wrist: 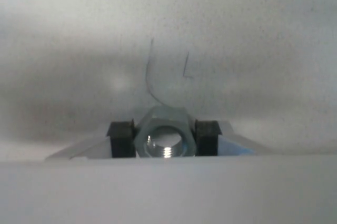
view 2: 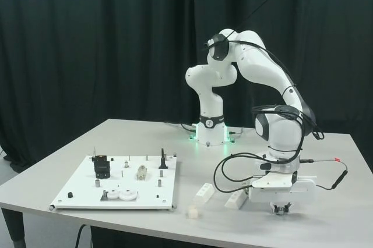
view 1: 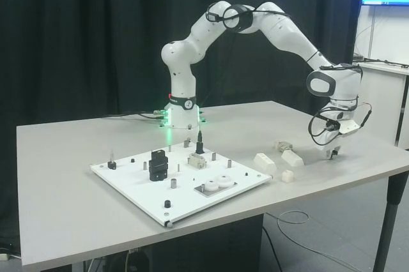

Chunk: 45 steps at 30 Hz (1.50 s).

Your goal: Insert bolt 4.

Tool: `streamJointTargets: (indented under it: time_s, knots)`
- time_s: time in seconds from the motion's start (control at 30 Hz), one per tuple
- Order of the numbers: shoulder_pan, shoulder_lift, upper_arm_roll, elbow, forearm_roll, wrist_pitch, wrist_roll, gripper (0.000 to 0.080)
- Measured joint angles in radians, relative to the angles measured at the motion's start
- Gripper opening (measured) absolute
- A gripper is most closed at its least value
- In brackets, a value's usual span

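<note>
- white assembly board (view 1: 137,186) lies toward the left end of the grey table (view 1: 57,157), carrying black fixtures, small pegs and two white round parts.
- right of the board, a few white blocks (view 1: 264,161) sit loose on the table.
- further right of the board, the white arm reaches out and down, its gripper (view 1: 331,152) just above the table surface.
- in the wrist view the gripper (wrist: 164,139) has its black finger pads (wrist: 120,139) closed against both sides of a grey hexagonal threaded piece (wrist: 165,140), which looks like a nut; it sits squarely between the jaws, bore facing the camera.
- thin scratch marks (wrist: 150,71) show on the table beyond it.
</note>
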Motion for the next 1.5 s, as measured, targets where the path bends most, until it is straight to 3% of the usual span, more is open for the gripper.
streamJointTargets:
  time_s: [1.07, 1.5]
  knots:
    - [-0.002, 0.000, -0.033, 0.034, 0.000, -0.035, 0.000, 0.0242]
    - [-0.003, 0.000, -0.105, 0.069, 0.000, -0.046, -0.013, 0.0242]
